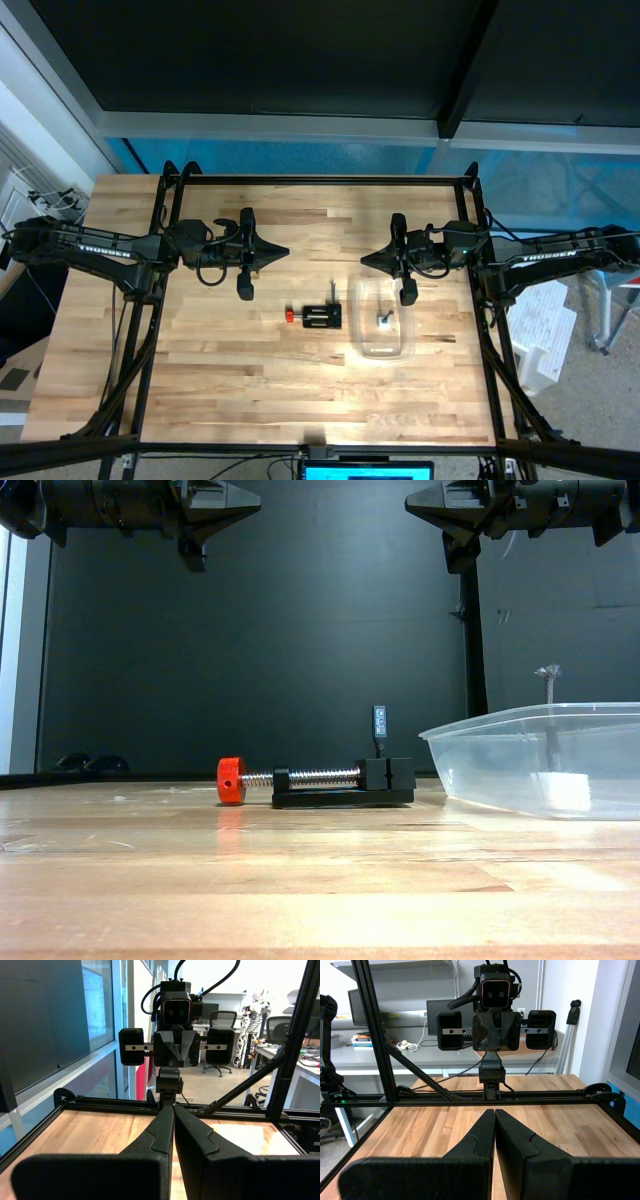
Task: Pick the usb-c connector and install on the hub
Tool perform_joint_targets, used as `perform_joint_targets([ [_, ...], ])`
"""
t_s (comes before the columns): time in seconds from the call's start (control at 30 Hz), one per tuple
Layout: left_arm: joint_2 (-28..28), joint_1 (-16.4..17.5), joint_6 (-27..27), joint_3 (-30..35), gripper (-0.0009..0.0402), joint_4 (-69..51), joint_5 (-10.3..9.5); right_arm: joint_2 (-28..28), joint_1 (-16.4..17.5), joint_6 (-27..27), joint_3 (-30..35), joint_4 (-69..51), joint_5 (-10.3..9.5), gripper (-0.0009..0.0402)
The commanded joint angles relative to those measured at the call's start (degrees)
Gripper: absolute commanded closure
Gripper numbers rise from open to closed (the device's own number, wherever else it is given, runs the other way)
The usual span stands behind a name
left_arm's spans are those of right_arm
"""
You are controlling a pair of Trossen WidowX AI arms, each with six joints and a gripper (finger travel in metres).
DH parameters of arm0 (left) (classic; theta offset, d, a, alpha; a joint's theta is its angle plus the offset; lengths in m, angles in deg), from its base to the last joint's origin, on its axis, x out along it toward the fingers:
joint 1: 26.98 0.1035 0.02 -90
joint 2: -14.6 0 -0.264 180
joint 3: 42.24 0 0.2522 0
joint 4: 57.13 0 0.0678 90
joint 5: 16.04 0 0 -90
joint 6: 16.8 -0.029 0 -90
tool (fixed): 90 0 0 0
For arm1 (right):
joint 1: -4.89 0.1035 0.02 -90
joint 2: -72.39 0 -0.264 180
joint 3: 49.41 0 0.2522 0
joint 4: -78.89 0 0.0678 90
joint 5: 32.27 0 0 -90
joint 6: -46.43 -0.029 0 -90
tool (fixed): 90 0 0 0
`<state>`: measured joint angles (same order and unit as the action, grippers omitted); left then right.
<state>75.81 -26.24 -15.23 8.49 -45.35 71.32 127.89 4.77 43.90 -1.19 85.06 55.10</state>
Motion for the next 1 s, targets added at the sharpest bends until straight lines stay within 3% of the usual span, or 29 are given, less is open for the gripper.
perform_joint_targets([
  [0.03, 0.00, 0.02, -0.02, 0.00, 0.0393, 0.00, 0.02, 0.00, 0.00, -0.02, 0.02, 0.02, 0.02, 0.0393],
  [1.0, 0.00, 0.02, -0.02, 0.00, 0.0393, 0.00, 0.00, -0.02, 0.00, -0.11, 0.15, -0.66, 0.02, 0.0393],
])
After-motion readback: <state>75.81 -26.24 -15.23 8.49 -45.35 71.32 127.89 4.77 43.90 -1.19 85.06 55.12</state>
